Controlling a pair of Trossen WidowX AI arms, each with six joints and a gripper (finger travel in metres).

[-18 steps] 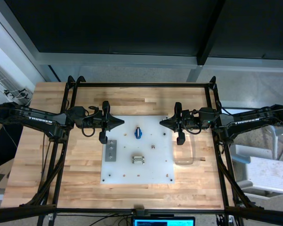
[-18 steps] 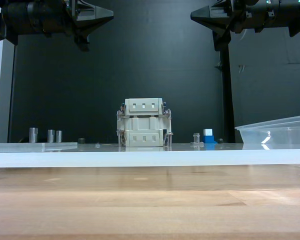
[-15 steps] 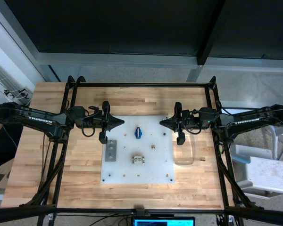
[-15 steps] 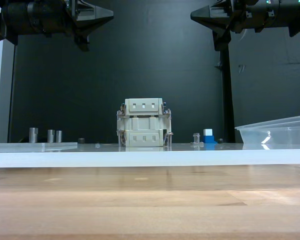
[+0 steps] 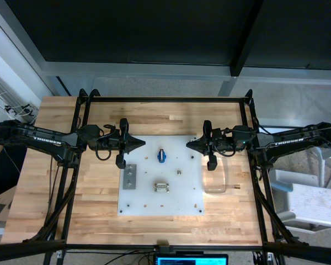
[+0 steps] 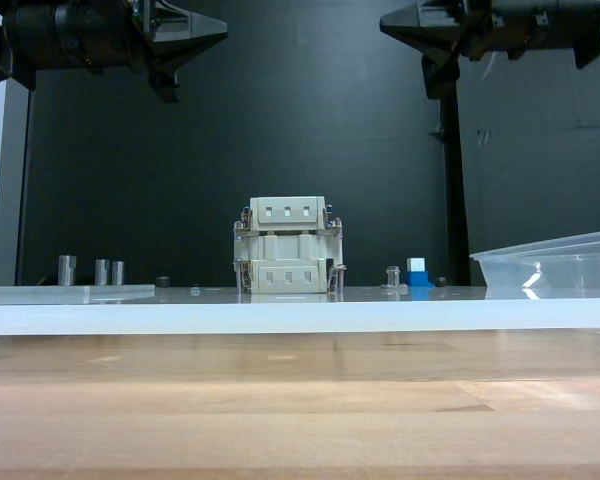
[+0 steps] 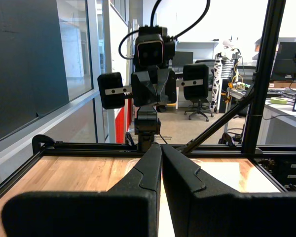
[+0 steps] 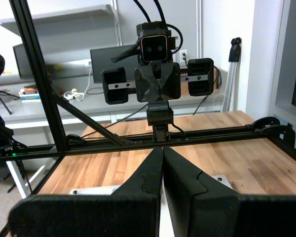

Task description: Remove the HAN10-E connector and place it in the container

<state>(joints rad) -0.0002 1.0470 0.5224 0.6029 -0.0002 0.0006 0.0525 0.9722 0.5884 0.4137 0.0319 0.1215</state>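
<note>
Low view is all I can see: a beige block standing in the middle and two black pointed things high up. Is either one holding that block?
Observer: No. From above, the left gripper and right gripper hover over the white board's far part, tips facing each other, beyond the HAN10-E connector.
Operator: Are their fingers open, ready to grab?
Observer: No; the wrist views show the left fingers and right fingers each pressed together, shut.
Operator: And that clear tub at my right?
Observer: The container lies on the table beside the white board's right edge.
</note>
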